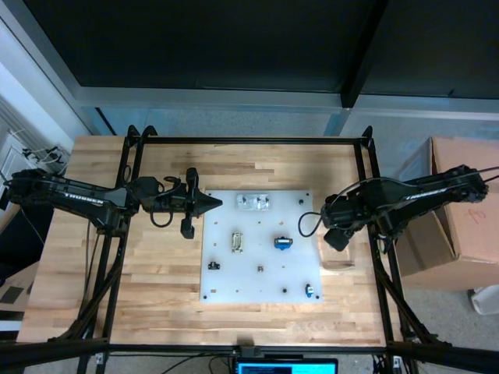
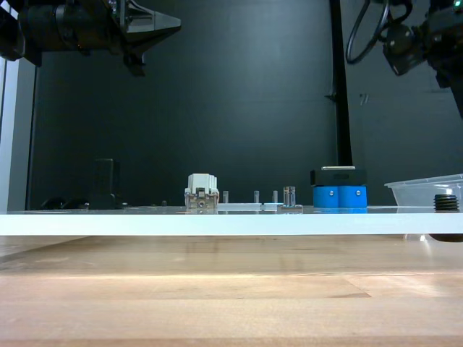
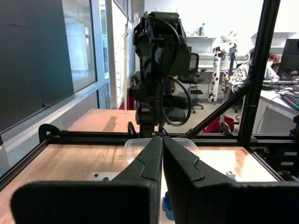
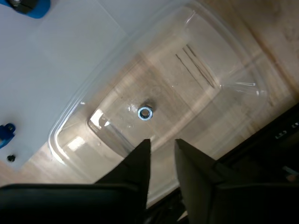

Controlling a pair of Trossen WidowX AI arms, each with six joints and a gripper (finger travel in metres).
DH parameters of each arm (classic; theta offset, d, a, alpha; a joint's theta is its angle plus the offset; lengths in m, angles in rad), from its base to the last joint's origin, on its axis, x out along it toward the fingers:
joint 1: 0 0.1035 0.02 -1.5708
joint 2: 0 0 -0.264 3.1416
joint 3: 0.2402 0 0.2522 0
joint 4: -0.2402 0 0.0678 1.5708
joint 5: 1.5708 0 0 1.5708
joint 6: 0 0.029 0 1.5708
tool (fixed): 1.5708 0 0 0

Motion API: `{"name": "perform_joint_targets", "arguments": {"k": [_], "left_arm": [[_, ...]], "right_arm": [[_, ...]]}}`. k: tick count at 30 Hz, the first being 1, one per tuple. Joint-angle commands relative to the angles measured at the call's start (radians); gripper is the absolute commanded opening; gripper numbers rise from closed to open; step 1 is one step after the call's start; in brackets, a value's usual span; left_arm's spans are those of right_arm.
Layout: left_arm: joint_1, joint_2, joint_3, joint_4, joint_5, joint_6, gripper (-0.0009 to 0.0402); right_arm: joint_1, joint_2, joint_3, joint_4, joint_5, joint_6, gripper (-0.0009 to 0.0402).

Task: Pick the M12 nut and place it on its threads and fasten

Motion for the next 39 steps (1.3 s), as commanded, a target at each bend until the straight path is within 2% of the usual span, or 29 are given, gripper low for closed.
{"name": "perform_joint_targets", "arguments": {"k": [1, 7, 12, 16, 24, 27, 39], "left_arm": [[0.0, 0.0, 0.0, 0.0, 0.0, 0.0, 0.0], [0.0, 0.0, 0.0, 0.0, 0.0, 0.0, 0.0], [0.0, 0.0, 0.0, 0.0, 0.0, 0.0, 0.0], [0.0, 0.0, 0.0, 0.0, 0.0, 0.0, 0.0], [0.0, 0.0, 0.0, 0.0, 0.0, 0.0, 0.0], [0.0, 0.0, 0.0, 0.0, 0.0, 0.0, 0.0], [0.0, 0.0, 0.0, 0.0, 0.0, 0.0, 0.0]], "right_arm": [[0.0, 0.008, -0.04, 0.04, -0.006, 0.019, 0.0124], [0.001, 0.037, -0.119, 0.094, -0.009, 0.063, 0.0179], [0.003, 0.055, -0.193, 0.187, -0.053, 0.068, 0.0206], [0.006, 0.073, -0.241, 0.237, -0.067, 0.074, 0.0221], [0.019, 0.074, -0.314, 0.339, -0.064, 0.112, 0.0228], [0.023, 0.075, -0.333, 0.358, -0.043, 0.128, 0.0228], [0.042, 0.164, -0.346, 0.441, -0.041, 0.094, 0.0226]]}}
